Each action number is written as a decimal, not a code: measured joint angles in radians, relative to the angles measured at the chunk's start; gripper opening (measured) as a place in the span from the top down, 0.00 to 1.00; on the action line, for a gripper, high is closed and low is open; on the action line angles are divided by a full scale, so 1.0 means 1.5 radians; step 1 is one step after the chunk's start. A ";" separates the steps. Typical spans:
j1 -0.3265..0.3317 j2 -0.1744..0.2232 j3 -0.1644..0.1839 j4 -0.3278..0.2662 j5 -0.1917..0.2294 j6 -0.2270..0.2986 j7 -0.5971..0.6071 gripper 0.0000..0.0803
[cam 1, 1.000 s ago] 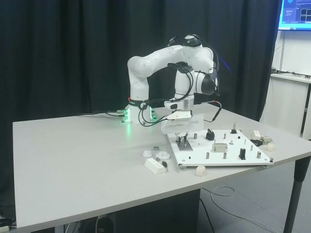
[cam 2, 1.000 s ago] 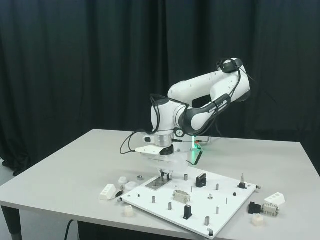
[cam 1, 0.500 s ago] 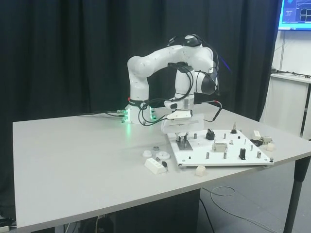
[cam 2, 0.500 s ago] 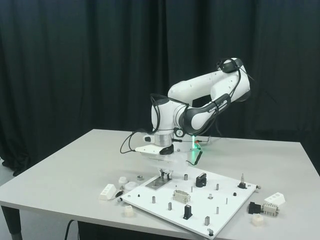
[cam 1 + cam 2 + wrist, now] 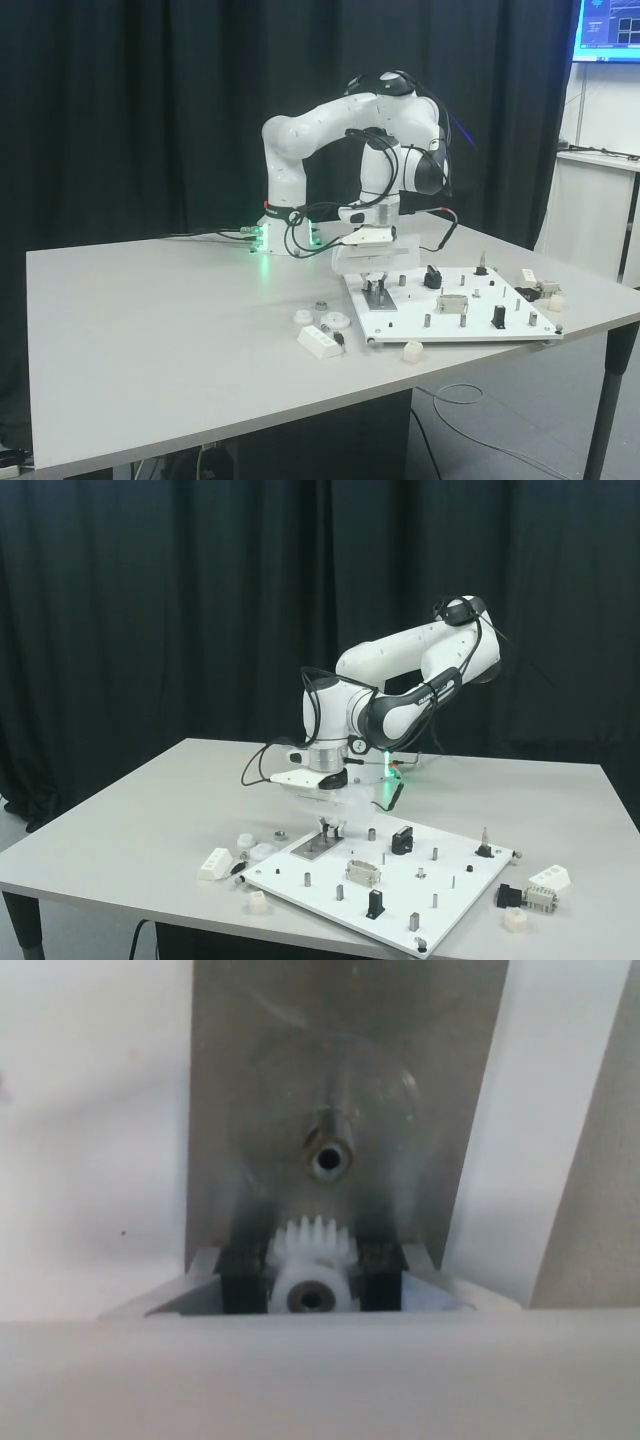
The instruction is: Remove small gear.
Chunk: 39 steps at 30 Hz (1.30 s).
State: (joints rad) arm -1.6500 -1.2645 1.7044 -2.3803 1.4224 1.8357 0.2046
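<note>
Wrist view: the gear, white and toothed, sits between the two black fingertips of the gripper, which press on its flanks; the jaws are narrow, closed on the gear. Beneath it lies the grey plate, bearing a bare peg with a hollow end, apart from the gear. The plate rests on the white board.

Room views: the arm reaches down over the board, with the gripper just above the plate at the board's corner nearest the arm's base. The gear itself is too small to make out here. Black and grey fixtures stand across the board. Off the board, beside that corner, lie a white block and several small white parts on the table.
</note>
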 joint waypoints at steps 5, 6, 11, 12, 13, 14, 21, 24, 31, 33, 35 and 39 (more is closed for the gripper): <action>0.000 0.000 0.000 0.000 0.000 0.000 0.022 0.75; 0.000 0.000 0.000 0.000 0.000 0.000 0.028 0.75; 0.000 0.000 0.000 0.000 0.000 0.000 0.060 0.75; 0.000 0.000 0.000 0.000 0.000 0.000 0.062 0.75; 0.000 0.000 0.000 0.000 0.000 0.000 0.062 0.75; 0.000 0.000 0.000 0.000 0.000 0.000 0.062 0.75; 0.001 0.000 0.000 0.002 -0.005 0.001 0.030 0.75; 0.001 0.000 0.000 0.003 -0.009 0.001 -0.001 0.75; 0.001 0.000 0.000 0.005 -0.014 0.002 -0.024 0.75; 0.001 0.000 0.000 0.005 -0.014 0.003 -0.018 0.75; 0.001 0.000 0.000 0.005 -0.014 0.003 0.001 0.75; 0.001 0.000 0.000 0.005 -0.014 0.003 0.053 0.75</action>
State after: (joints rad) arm -1.6489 -1.2645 1.7048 -2.3724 1.4014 1.8395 0.2836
